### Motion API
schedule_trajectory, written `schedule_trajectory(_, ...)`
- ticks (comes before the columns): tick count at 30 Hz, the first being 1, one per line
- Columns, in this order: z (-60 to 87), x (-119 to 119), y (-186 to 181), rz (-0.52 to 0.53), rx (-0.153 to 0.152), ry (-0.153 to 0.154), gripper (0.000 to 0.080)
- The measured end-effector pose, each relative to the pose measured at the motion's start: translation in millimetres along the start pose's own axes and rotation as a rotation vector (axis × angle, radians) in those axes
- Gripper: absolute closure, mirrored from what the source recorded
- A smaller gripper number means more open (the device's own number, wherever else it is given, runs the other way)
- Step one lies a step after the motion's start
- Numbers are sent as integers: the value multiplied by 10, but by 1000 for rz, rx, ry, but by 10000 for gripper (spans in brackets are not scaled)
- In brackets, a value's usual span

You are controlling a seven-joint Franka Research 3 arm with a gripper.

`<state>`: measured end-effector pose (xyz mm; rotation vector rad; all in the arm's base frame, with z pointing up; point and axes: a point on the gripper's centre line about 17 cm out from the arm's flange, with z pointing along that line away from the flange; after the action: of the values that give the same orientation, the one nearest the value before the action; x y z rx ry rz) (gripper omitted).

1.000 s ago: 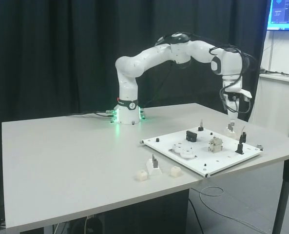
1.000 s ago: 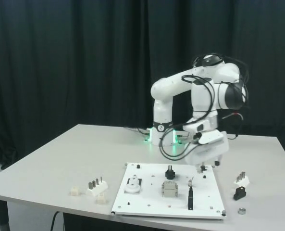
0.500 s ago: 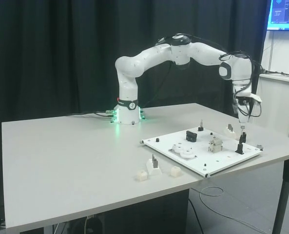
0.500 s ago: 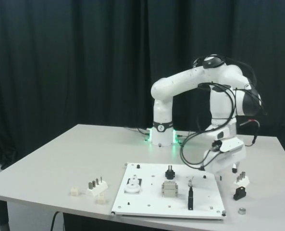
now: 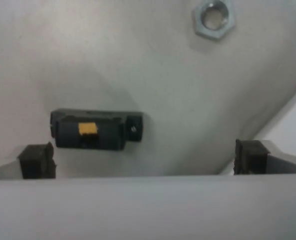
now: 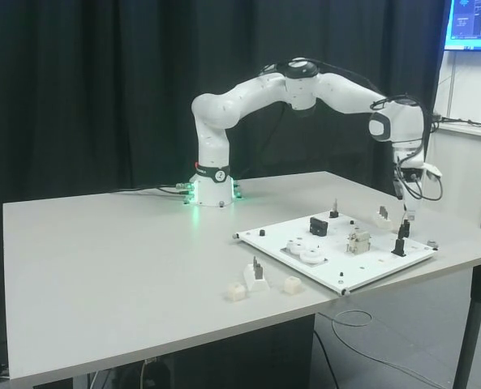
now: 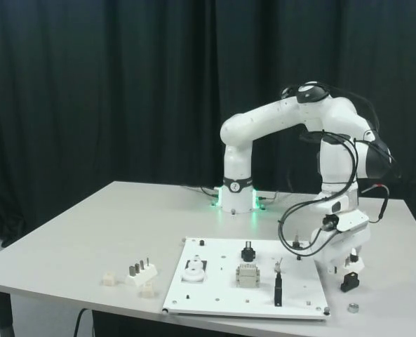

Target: Pick D-SUB.

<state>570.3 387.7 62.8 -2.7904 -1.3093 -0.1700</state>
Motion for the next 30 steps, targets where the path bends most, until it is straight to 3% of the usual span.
schedule_trajectory(12, 197, 68, -152, 7, 3, 4, 3)
schedule_trajectory(30, 322, 59, -255, 15, 9, -7, 3)
